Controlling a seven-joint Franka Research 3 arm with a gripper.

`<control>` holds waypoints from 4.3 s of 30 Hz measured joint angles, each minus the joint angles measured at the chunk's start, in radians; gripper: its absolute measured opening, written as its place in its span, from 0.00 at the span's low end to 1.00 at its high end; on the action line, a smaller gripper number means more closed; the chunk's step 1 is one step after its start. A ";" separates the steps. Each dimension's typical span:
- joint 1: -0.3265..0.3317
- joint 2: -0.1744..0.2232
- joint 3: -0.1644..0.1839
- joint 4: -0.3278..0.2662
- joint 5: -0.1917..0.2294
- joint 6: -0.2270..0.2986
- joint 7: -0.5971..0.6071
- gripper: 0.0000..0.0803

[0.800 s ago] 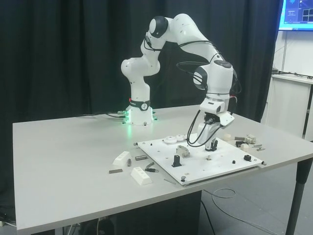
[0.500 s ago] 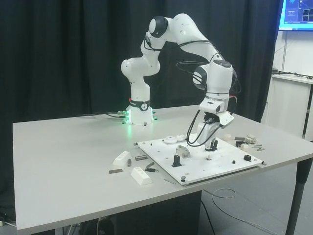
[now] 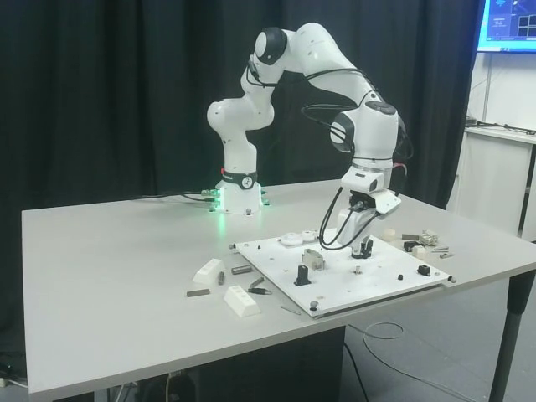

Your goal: Place BNC.

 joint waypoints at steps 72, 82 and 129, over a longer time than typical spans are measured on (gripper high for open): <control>-0.202 -0.016 -0.076 0.023 -0.141 -0.002 0.199 0.15; -0.283 -0.014 -0.076 0.012 -0.141 -0.001 0.185 0.15; -0.386 0.092 -0.075 -0.098 -0.060 0.211 0.066 0.15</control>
